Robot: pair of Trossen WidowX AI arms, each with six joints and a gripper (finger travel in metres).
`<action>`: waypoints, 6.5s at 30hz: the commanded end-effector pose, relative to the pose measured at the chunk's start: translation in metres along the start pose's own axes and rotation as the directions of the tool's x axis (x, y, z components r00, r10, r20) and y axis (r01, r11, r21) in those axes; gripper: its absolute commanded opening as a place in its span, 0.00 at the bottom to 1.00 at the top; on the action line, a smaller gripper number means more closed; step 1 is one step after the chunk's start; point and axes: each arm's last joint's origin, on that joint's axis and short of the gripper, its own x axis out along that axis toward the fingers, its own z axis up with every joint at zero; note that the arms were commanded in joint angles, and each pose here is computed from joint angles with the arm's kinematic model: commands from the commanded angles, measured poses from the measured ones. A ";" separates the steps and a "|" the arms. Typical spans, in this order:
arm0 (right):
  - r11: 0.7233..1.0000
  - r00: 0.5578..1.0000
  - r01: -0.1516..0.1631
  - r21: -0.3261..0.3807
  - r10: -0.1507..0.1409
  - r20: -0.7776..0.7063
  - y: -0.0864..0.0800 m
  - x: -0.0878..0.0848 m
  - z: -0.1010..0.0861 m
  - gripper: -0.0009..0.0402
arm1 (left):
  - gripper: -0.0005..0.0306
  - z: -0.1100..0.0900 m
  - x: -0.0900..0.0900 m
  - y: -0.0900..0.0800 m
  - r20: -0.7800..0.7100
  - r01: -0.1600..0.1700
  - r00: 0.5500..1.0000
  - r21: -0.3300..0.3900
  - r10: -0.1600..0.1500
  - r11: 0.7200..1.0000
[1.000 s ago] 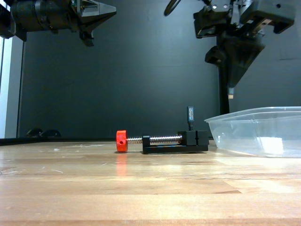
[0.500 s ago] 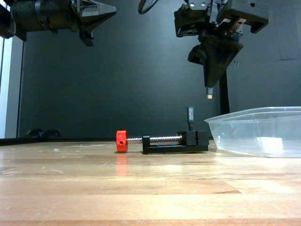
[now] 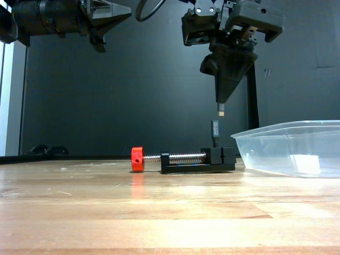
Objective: Pick the usb-c connector and install on the hub
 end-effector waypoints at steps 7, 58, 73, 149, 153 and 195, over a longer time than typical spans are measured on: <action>1.000 1.000 0.000 -0.002 0.000 0.009 0.000 0.000 0.001 0.02 | 0.02 0.000 0.000 0.000 0.000 0.000 1.000 0.000 0.000 1.000; 1.000 1.000 0.011 -0.004 -0.011 -0.015 0.000 0.009 0.008 0.02 | 0.02 0.000 0.000 0.000 0.000 0.000 1.000 0.000 0.000 1.000; 1.000 1.000 0.018 -0.006 -0.018 -0.015 -0.001 0.012 0.007 0.02 | 0.02 0.000 0.000 0.000 0.000 0.000 1.000 0.000 0.000 1.000; 1.000 1.000 0.012 0.004 -0.012 -0.024 0.000 0.013 0.006 0.02 | 0.02 0.000 0.000 0.000 0.000 0.000 1.000 0.000 0.000 1.000; 1.000 1.000 0.012 0.003 -0.012 -0.028 0.000 0.013 0.005 0.02 | 0.02 0.000 0.000 0.000 0.000 0.000 1.000 0.000 0.000 1.000; 1.000 1.000 0.006 0.004 -0.006 0.001 0.001 0.026 0.005 0.02 | 0.02 0.000 0.000 0.000 0.000 0.000 1.000 0.000 0.000 1.000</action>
